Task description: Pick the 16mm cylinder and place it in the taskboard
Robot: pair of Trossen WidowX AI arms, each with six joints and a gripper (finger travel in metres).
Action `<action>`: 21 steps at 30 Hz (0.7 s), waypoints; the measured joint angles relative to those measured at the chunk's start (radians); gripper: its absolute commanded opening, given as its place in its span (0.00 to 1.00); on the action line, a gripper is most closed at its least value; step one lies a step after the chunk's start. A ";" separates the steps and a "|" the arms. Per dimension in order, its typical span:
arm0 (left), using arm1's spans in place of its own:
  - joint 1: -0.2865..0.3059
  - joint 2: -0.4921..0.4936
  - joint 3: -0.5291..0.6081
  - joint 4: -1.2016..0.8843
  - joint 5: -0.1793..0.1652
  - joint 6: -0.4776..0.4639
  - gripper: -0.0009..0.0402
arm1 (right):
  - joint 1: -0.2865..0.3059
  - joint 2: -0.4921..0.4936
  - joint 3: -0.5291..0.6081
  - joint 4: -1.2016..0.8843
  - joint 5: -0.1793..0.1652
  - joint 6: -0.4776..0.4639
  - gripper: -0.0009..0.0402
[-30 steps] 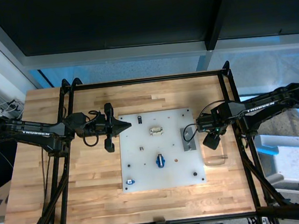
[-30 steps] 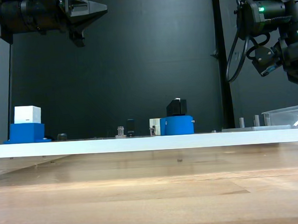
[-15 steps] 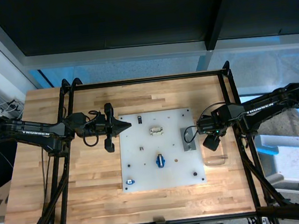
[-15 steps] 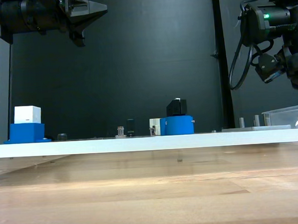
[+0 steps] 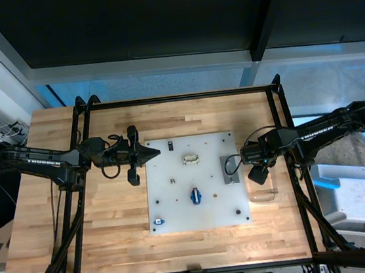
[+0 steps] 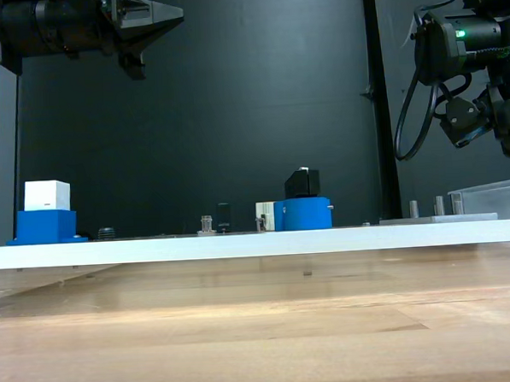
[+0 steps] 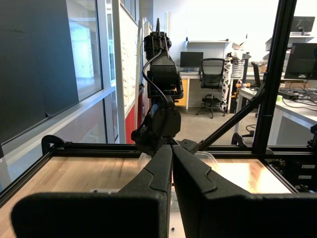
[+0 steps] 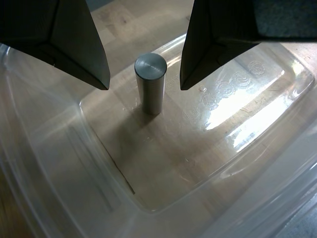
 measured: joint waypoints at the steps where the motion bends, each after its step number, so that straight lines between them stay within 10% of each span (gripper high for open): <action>1: 0.000 0.000 0.000 0.000 0.000 0.000 0.02 | 0.000 0.000 0.000 0.000 0.000 0.000 0.50; 21: 0.000 0.000 0.000 0.000 0.000 0.000 0.02 | 0.003 0.000 -0.012 0.018 -0.001 0.000 0.25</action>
